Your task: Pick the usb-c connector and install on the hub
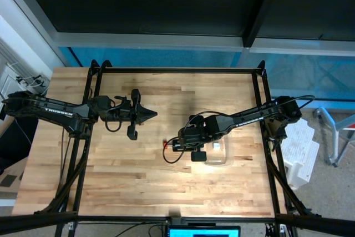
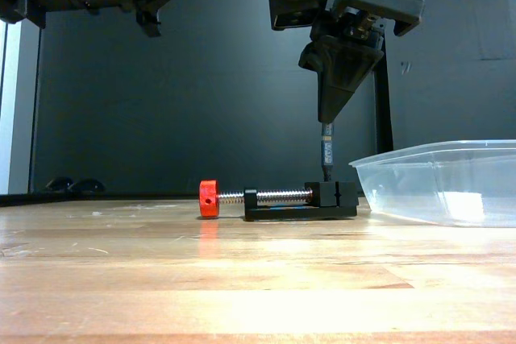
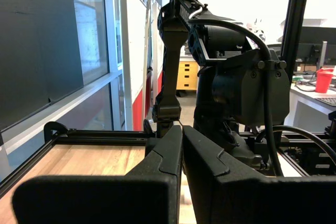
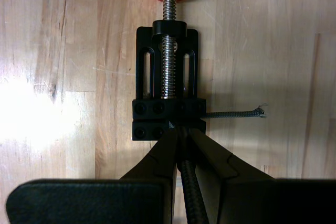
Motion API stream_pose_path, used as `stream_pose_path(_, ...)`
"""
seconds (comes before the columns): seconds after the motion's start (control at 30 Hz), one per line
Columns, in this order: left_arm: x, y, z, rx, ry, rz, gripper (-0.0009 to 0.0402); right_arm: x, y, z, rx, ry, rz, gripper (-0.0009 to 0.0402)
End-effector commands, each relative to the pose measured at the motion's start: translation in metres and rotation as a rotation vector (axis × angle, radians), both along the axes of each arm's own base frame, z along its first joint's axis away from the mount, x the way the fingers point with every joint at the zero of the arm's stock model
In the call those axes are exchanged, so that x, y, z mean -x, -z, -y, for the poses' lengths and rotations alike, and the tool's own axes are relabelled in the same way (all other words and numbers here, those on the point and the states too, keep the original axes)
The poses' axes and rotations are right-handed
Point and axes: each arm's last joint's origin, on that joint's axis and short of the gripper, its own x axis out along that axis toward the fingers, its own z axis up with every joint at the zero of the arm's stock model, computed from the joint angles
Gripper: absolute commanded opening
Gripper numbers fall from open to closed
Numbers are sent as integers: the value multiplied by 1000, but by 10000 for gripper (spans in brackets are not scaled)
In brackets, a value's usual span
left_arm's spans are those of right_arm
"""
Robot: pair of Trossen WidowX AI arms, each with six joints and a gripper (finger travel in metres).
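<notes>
The usb-c connector stands upright in the low view, pinched at its top between the 2 fingers of the right gripper, which points straight down. Its lower tip meets the top of the block end of the hub, which lies flat on the table with its red-orange knob pointing away from a clear tray. In the high view the right gripper hangs directly over the hub near the table's middle, the tray just to its right. The left gripper hovers well apart over the table's left half. In the right wrist view the right gripper's fingers clamp a dark cable that runs between them. Their tips sit right at the hub's bolted block, and a frayed grey cord sticks out sideways. In the left wrist view the left gripper's fingers are pressed together with nothing between them.
</notes>
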Motion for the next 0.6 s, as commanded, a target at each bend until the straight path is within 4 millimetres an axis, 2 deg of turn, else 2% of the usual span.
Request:
stream_pose_path(0.03, 0, 0, 0, 0, 0, 0, 0, 0, 4, 0, -2, 0, 4, 0)
stream_pose_path(0.6, 0, 0, 0, 0, 0, 0, 0, 1, 14, 6, 2, 10, -2, 0)
